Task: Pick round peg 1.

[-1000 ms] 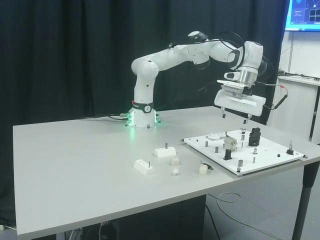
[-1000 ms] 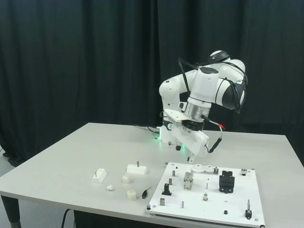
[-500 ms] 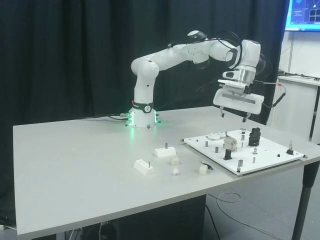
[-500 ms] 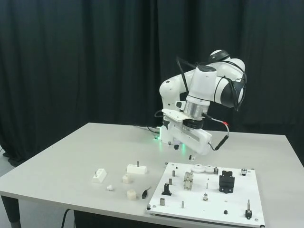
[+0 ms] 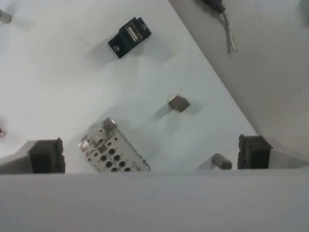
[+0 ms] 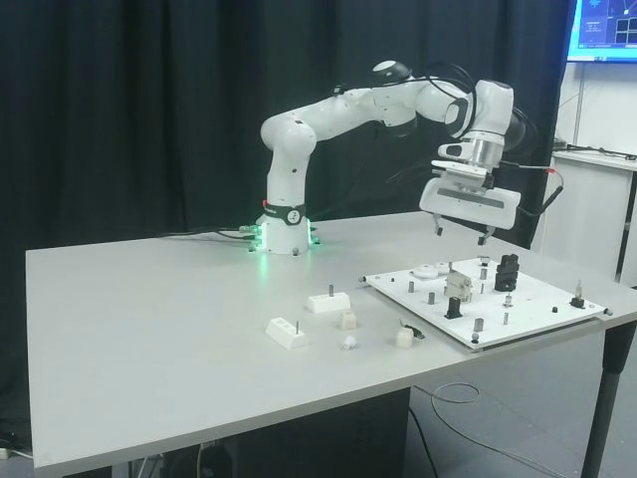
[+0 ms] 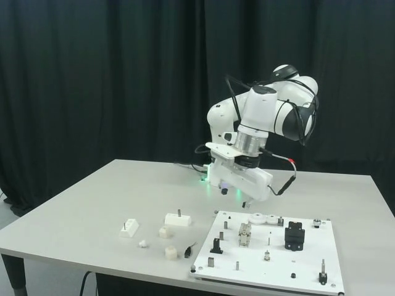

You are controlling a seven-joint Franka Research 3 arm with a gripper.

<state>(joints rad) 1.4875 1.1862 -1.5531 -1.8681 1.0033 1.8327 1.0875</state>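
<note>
white blocks (image 6: 299,329) on grey table (image 6: 149,299), left of board | white board (image 6: 537,309) carries black connector (image 5: 129,36), square peg (image 5: 179,103), round peg 1 (image 5: 221,161) near board edge | gripper (image 6: 460,236) above board, fingers spread, grasping nothing

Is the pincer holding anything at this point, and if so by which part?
Nothing is held. The pincer hangs open above the white board, with only air between its fingertips.
</note>
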